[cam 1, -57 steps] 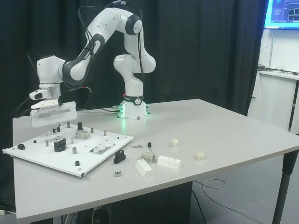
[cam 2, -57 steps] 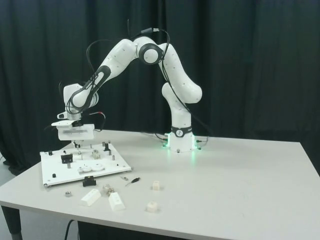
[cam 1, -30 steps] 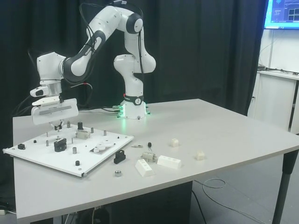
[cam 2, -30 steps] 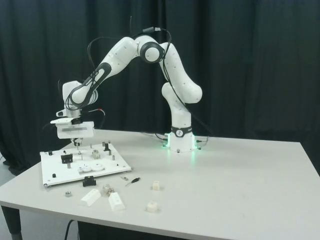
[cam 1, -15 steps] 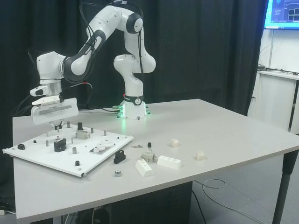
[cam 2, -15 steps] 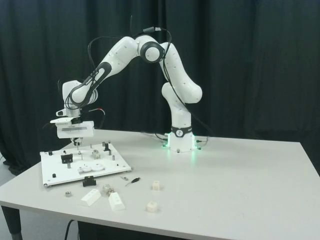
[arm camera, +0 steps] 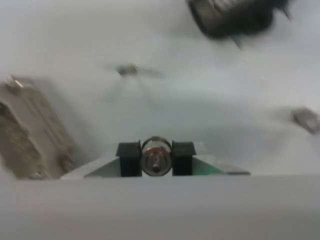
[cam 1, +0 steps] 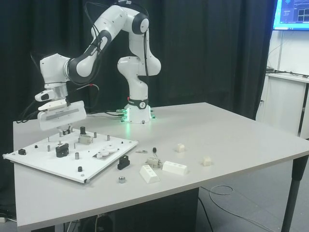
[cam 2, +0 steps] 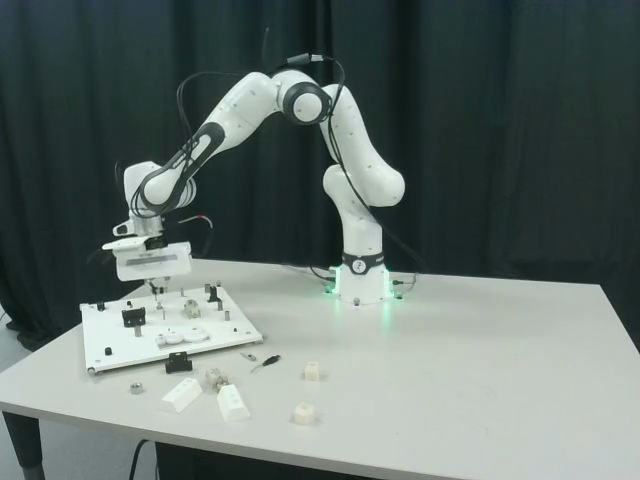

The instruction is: Place BNC.

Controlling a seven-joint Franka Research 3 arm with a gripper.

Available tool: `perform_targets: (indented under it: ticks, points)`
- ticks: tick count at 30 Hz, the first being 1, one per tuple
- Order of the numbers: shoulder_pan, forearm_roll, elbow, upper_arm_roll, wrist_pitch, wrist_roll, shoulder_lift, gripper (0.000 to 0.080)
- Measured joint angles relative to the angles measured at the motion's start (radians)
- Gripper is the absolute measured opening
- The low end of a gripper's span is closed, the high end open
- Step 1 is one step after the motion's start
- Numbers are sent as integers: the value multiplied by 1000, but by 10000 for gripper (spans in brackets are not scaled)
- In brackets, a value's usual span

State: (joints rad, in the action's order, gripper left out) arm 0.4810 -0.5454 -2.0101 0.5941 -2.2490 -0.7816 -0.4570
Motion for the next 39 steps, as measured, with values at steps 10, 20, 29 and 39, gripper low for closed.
perform_targets:
  ticks: [10, 20, 29, 39]
  points:
    - [-73, -51, -10, -1, 53, 0, 17, 128]
    - [-175, -99, -60, -3, 61, 33, 61, 128]
    - [-285, -117, -115, -5, 48, 128, 105, 128]
    - [-424, -138, -175, -22, -32, 263, 142, 128]
